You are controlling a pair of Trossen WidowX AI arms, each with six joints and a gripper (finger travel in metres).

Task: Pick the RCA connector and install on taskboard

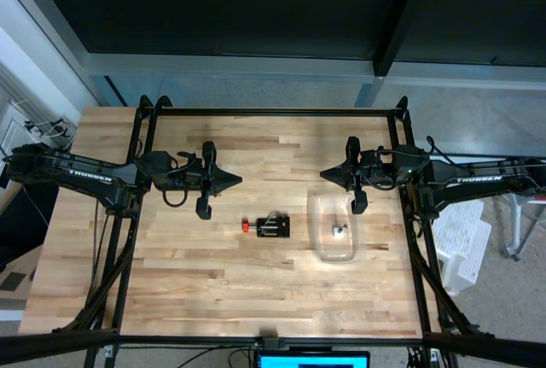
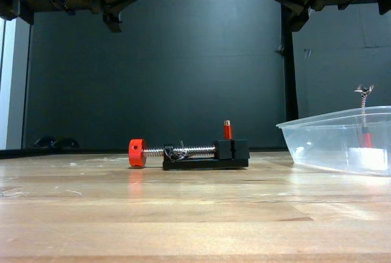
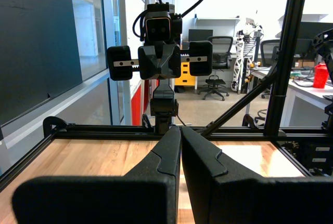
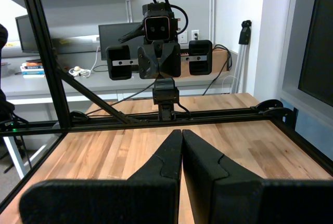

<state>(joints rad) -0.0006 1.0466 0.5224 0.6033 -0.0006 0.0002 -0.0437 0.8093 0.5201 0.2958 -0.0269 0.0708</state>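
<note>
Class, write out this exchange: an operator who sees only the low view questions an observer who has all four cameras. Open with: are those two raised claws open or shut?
Observer: Both shut. Each wrist view shows its own tips pressed together, left claw and right claw alike.
Operator: Where are they over the table?
Observer: In the high view the left claw shows beyond and left of the taskboard, the right claw near the clear tray's far edge.
Operator: Is the connector alone in there?
Observer: Yes, the RCA connector is the only thing in the tray, near its middle.
</note>
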